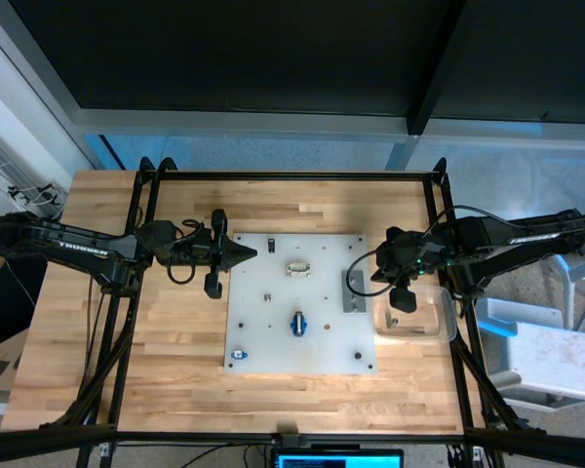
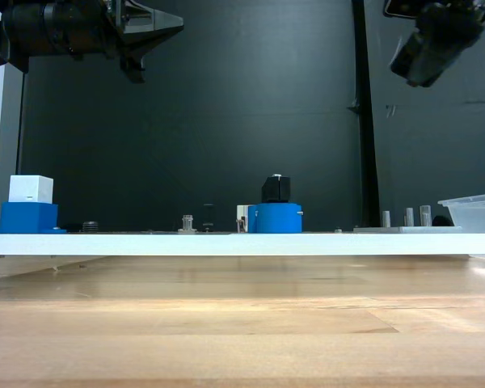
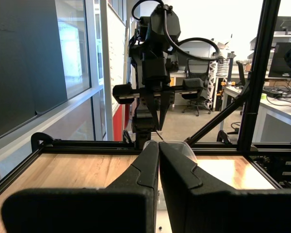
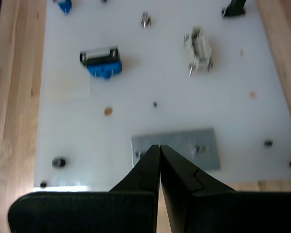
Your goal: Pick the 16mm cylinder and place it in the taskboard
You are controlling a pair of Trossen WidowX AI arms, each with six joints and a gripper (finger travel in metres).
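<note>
The taskboard [image 1: 302,336] is a white square plate in the middle of the table, carrying a blue connector [image 1: 298,324] and a grey metal block [image 1: 355,291]. A tiny dark item [image 1: 391,320] in the clear tray may be the 16mm cylinder; I cannot tell for certain. My right gripper [image 1: 403,300] hangs shut and empty high over the tray's left end, beside the block. In the right wrist view its tips [image 4: 159,146] meet over the grey block [image 4: 194,148]. My left gripper [image 1: 244,252] hovers shut at the board's left edge, holding nothing [image 3: 158,145].
The clear plastic tray [image 1: 439,327] sits just off the board's right edge. Three short pegs [image 2: 409,217] stand up from the grey block. A white multi-pin connector [image 1: 296,267] and a blue-and-white cube [image 2: 30,202] also sit on the board. A black frame rings the table.
</note>
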